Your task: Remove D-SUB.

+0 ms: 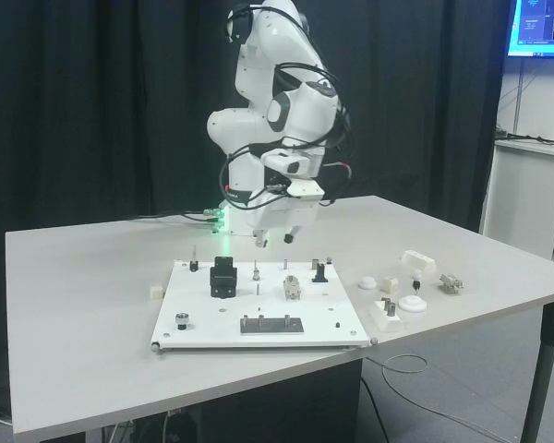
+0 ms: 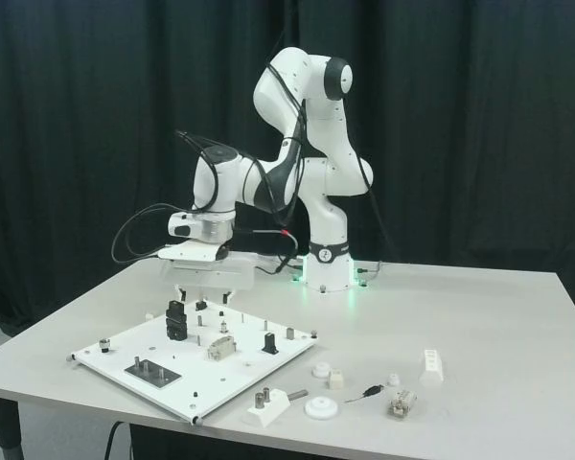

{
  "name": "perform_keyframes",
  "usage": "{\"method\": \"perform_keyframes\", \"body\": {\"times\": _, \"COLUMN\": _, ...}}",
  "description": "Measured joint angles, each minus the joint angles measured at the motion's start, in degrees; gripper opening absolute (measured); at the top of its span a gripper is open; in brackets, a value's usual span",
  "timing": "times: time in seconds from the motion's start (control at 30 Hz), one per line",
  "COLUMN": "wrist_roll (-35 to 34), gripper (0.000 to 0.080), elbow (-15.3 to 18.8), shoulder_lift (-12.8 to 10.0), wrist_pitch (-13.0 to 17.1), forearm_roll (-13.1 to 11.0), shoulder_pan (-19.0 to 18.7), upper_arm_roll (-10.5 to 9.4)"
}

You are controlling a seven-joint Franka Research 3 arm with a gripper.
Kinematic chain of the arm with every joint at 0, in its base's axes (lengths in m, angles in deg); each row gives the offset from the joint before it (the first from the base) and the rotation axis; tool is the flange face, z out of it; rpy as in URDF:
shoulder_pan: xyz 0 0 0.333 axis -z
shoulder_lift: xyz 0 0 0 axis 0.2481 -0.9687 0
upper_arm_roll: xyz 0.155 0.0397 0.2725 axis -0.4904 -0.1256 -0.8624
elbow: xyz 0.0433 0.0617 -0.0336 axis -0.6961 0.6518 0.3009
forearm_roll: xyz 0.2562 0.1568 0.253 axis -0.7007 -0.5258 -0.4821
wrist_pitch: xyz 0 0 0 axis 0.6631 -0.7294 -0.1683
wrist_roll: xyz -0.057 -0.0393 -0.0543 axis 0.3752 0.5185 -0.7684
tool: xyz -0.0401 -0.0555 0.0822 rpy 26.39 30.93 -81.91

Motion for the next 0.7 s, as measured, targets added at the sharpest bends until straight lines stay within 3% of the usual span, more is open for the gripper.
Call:
{"method": "perform_keyframes", "body": {"times": 0.5, "wrist_roll": 21.4, "gripper": 0.08, "elbow": 2.3, "shoulder_lift": 1.0, "wrist_pitch": 2.7, "forearm_roll": -0.7, "shoulder_pan": 1.4, "upper_arm_roll": 4.32}}
{"method": "perform_keyframes", "body": {"times": 0.7, "wrist_roll": 22.3, "gripper": 0.08, "elbow": 2.5, "shoulder_lift": 1.2, "wrist_pitch": 2.9, "forearm_roll": -2.6, "shoulder_pan": 1.5, "upper_arm_roll": 6.44}}
